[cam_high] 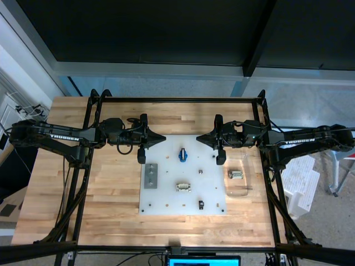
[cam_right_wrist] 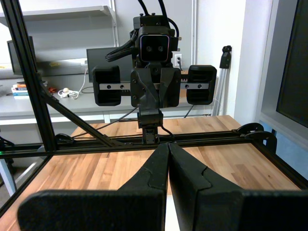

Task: Pick the HAN10E connector and install on the hub

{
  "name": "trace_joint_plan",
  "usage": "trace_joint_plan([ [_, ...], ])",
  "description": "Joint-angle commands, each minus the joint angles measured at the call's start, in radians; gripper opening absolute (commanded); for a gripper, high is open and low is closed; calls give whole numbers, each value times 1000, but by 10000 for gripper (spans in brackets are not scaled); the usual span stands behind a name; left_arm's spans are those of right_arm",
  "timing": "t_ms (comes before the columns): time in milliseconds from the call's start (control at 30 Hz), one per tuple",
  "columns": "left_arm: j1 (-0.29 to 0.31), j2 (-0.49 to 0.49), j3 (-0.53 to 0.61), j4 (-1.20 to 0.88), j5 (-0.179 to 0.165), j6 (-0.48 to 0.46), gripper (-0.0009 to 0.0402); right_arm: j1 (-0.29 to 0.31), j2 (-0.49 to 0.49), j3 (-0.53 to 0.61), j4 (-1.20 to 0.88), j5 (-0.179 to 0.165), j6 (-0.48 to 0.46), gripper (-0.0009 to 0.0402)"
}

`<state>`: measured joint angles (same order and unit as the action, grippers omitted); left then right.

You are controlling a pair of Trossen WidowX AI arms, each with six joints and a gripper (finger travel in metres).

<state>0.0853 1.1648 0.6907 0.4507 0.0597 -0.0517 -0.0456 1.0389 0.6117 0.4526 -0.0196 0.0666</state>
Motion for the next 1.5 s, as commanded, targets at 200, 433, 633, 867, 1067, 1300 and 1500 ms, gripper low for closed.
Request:
trace_joint_plan([
  [200,0,0,0,0,0,0,0,0,0,0,-51,0,4,0],
  [433,0,0,0,0,0,0,0,0,0,0,-52,0,4,0],
  [633,0,0,0,0,0,0,0,3,-4,32,-210,0,8,0],
  [867,0,0,0,0,0,0,0,63,-3,177,-659,3,10,0],
  [1067,0,0,0,0,0,0,0,127,-3,279,-981,26,62,0],
  [1300,0,0,0,0,0,0,0,193,-3,360,-1316,80,119,0],
  [1500,0,0,0,1,0,0,0,241,-3,373,-1530,80,179,0],
])
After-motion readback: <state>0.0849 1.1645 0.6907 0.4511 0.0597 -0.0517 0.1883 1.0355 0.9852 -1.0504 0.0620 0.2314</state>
